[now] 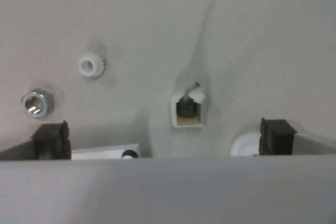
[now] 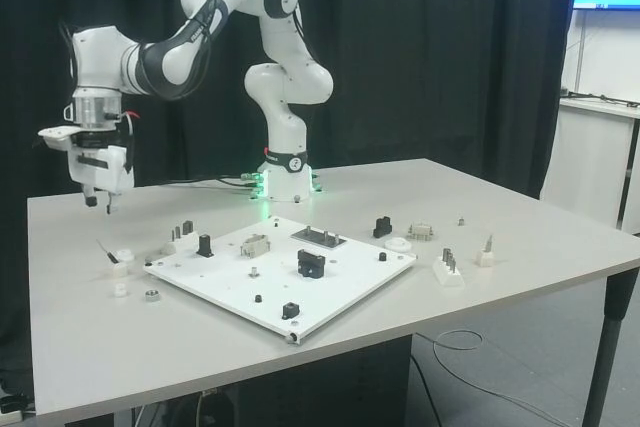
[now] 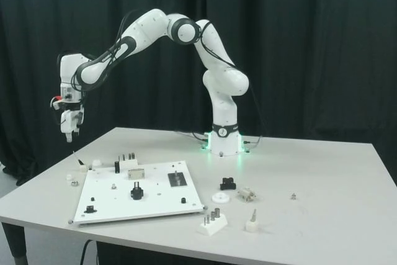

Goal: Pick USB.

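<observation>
The USB (image 1: pixel 187 108) is a small white block with a black plug standing in its hollow top and a thin stub of cable rising from it; it sits on the grey table (image 2: pixel 520 217), off the corner of the white board (image 2: pixel 280 282), far from the arm's base. The gripper (image 2: pixel 98 202) hangs well above it, fingers spread wide and holding nothing. The wrist view shows the plug inside its holder, with a white toothed ring (image 1: pixel 92 65), a metal nut (image 1: pixel 37 103) and a white gear (image 1: pixel 245 145) lying near it. The room views reduce the USB to a speck, but show the board's fixtures and the whole bent arm.
</observation>
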